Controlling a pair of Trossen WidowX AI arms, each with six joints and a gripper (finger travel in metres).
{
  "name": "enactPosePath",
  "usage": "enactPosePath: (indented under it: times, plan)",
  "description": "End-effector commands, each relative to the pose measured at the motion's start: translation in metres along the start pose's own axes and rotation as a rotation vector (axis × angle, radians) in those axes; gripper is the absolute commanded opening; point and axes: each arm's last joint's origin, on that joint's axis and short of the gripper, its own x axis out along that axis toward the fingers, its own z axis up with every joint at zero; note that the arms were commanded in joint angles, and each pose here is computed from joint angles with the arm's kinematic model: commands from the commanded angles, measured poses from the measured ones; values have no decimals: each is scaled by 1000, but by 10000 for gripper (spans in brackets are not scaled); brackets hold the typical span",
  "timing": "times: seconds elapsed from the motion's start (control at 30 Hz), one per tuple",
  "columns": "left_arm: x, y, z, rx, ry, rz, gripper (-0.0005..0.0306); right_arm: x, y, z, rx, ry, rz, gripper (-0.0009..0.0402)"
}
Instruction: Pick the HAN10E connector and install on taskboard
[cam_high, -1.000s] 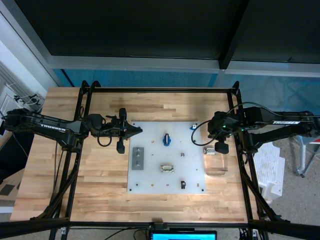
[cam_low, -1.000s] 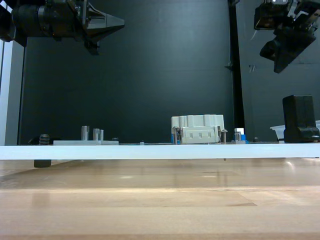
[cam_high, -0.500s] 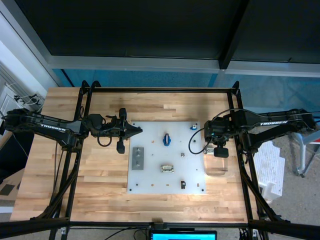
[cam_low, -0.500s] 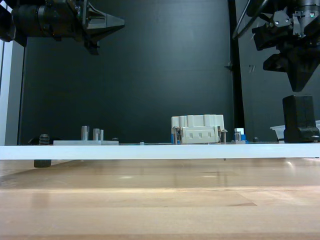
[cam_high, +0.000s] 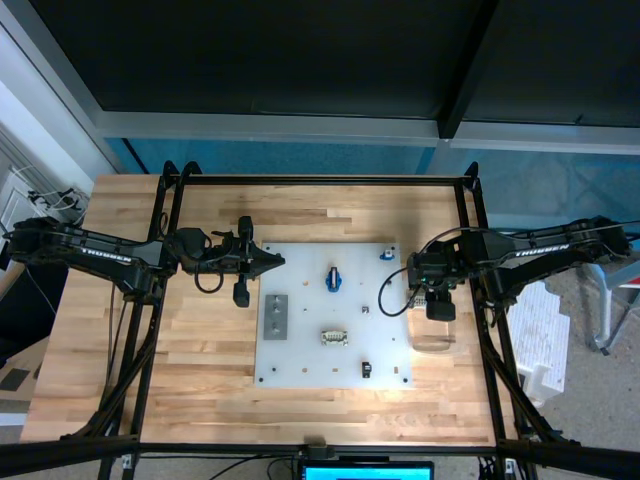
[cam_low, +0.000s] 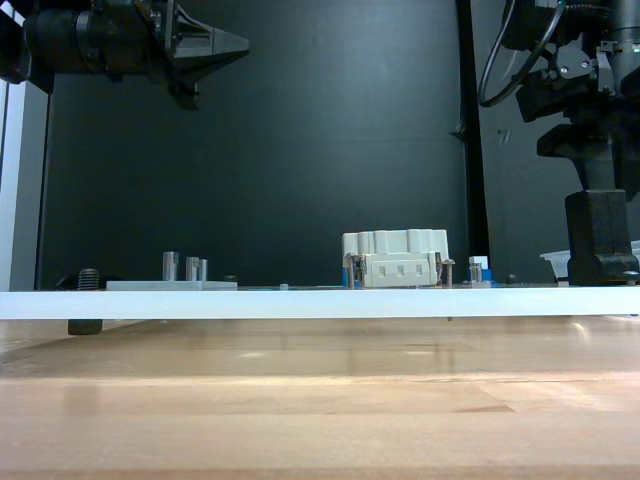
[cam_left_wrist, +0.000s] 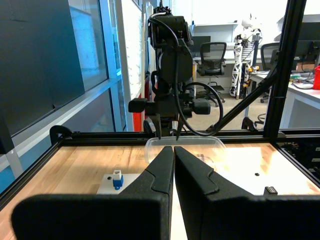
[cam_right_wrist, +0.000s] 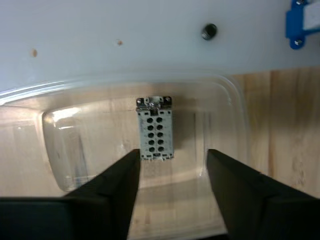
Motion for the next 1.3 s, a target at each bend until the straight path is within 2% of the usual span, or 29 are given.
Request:
enactPosePath:
  times: [0.03, 0.2, 0.47, 0.67, 1.03, 1.3]
  plan:
    - [0, 0, 0, 0, 1, 0, 1, 6, 1, -2, -8, 11, -1, 232]
    - [0, 0, 0, 0, 1, 0, 1, 14, 4, -5, -5, 16, 0, 256]
    - [0, 0, 0, 0, 1, 0, 1, 28, 7, -6, 5, -14, 8, 257]
    - [0, 0, 0, 0, 1, 0, 1, 35, 7, -10, 2, -8, -41, 257]
    - [0, 0, 0, 0, 1, 0, 1, 45, 11, -4, -6, 20, -44, 257]
    - [0, 0, 0, 0, 0, 0, 1, 52, 13, -6, 7, 29, -42, 257]
